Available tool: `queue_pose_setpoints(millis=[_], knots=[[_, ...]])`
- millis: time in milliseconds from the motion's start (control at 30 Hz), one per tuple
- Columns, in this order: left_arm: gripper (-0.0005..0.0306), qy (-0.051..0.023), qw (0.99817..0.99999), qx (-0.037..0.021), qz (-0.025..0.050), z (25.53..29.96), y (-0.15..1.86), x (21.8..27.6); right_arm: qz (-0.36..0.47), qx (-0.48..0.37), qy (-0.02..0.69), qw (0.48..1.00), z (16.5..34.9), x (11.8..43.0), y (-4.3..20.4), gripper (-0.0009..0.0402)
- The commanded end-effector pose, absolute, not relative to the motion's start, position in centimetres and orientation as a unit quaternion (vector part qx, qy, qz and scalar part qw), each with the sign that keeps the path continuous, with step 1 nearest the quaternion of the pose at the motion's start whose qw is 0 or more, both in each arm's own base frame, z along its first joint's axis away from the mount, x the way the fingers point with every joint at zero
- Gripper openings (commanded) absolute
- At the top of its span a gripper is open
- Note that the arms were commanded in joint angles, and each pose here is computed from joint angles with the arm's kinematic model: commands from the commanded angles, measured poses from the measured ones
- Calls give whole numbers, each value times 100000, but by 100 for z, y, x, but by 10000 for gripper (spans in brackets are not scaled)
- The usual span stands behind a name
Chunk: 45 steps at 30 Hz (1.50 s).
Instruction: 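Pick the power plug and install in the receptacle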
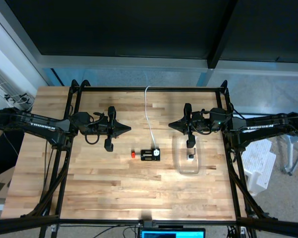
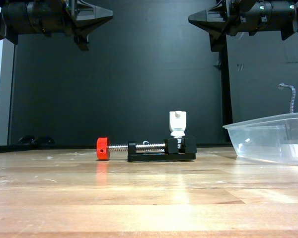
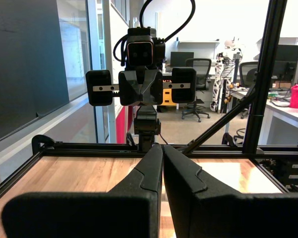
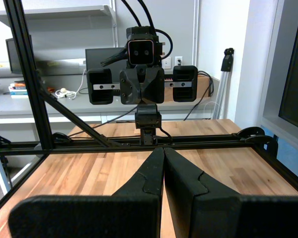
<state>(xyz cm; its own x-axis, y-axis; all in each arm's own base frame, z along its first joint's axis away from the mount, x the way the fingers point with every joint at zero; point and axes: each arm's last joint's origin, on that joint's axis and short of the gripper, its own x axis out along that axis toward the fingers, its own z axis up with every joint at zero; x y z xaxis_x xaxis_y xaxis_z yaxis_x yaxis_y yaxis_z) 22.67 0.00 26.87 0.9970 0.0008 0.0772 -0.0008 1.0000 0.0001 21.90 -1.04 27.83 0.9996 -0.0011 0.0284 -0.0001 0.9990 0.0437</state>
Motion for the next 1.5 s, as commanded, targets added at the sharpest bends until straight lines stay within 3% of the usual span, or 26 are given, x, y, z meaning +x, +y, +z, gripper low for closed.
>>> queue_pose_setpoints(millis=[33, 767, 900, 1500], knots=[[0, -3861, 99925, 9, 38, 2687, 1, 2268, -44, 2182, -1439, 99966, 2784, 2191, -105, 0], [0, -3861, 99925, -11, 19, 2687, 0, 2268, -3522, 2210, -2778, 99875, 2811, 2201, -123, 0], [0, -3861, 99925, 8, 19, 2687, 0, 2268, 3052, 461, -52, 99952, 2806, 2132, -83, 0], [0, -3881, 99925, -11, 19, 2687, 0, 2268, -400, -321, 25525, 96686, 3056, 1763, 80, 0]])
